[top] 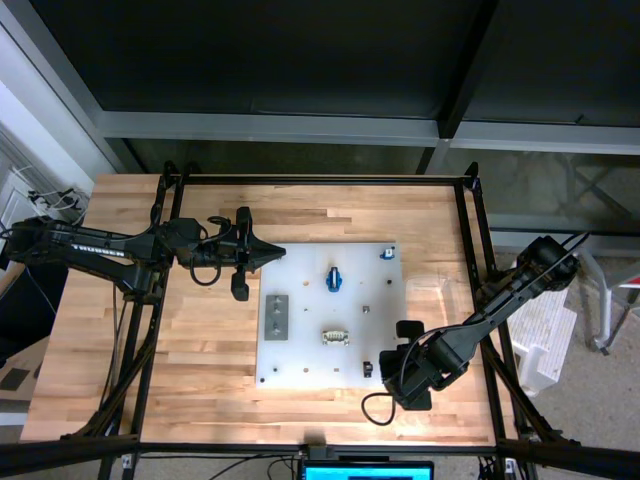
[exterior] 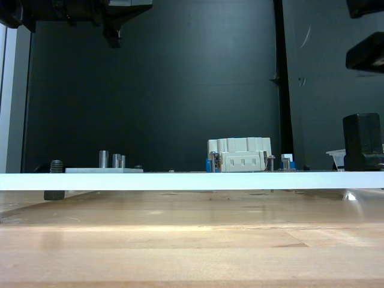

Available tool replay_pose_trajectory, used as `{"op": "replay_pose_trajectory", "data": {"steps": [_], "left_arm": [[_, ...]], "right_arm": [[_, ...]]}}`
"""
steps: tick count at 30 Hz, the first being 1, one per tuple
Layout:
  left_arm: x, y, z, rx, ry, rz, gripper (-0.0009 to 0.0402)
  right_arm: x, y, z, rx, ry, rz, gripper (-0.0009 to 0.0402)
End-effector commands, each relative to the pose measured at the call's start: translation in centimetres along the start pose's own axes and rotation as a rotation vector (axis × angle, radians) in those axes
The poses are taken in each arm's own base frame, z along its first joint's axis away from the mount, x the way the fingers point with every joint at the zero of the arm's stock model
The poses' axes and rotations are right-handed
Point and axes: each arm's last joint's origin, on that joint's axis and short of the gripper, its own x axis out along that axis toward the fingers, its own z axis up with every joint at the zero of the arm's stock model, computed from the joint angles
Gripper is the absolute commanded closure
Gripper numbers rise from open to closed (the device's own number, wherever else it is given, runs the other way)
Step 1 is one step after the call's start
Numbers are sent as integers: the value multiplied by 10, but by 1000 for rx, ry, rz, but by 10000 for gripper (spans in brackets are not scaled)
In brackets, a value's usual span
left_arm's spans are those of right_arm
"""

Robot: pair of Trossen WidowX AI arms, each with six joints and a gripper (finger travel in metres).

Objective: Pick the 16mm bar and install on taskboard

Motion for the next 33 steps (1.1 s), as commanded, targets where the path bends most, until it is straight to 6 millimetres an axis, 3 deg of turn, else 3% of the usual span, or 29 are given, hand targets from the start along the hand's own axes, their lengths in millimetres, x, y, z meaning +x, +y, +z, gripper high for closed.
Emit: {"op": "replay_pose_trajectory", "data": {"steps": [1,33], "left_arm": [[0,0,0,0,0,0,393],[0,0,0,0,0,0,393]], "right_arm": [[3,0,-2,-2,2,2,385],[9,0,-4,-22,-12,-1,385]]}}
